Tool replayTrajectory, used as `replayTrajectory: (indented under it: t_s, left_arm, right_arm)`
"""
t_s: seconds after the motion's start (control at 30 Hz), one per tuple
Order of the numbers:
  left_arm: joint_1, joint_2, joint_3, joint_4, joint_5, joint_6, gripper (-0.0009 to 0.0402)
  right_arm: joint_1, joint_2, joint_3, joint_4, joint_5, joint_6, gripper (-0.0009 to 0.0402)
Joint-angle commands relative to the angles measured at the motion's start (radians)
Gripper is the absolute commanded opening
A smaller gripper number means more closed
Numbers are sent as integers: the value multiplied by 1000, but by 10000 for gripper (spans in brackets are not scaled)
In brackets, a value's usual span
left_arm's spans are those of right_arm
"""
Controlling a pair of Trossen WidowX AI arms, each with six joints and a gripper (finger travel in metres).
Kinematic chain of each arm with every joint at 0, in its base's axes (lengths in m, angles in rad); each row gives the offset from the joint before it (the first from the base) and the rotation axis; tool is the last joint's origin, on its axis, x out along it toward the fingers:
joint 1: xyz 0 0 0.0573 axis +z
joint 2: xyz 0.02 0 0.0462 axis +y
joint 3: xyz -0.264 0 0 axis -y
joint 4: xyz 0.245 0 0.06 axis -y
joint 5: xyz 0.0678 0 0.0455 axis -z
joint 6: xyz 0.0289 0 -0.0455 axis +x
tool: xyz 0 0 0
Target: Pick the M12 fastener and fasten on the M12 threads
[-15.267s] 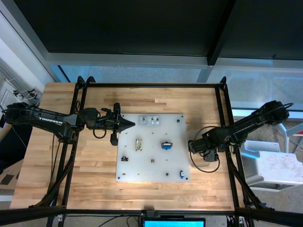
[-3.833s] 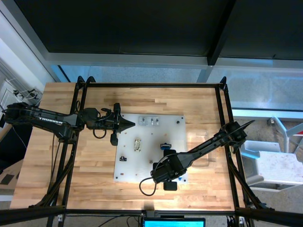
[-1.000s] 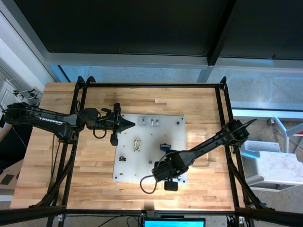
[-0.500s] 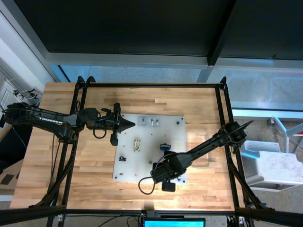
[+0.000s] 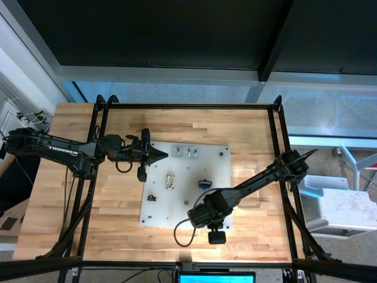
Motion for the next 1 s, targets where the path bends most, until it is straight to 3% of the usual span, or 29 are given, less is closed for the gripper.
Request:
replayTrajectory:
  t_s: [0.03,0.13,0.23,0.3,0.7,0.87,0.93,1.0]
  left_arm:
    - [0,0,0,0,1,0,0]
    - [0,0,0,0,0,0,0]
    - [0,0,0,0,0,0,0]
    - [0,0,0,0,0,0,0]
    - [0,0,0,0,0,0,0]
    - [0,0,0,0,0,0,0]
    - [0,0,0,0,1,0,0]
    - [0,0,0,0,0,0,0]
  right_arm:
    - [3,-10,0,-5,79,39,0]
    - [0,-16,0,-4,168,61,0]
    - [-2,-15,0,-2,230,80,0]
    - [-2,-10,0,3,254,96,0]
    - [-4,22,0,43,255,128,0]
    - [-3,22,0,45,209,127,0]
    - [-3,22,0,57,132,111,0]
    - [-3,21,0,61,11,63,0]
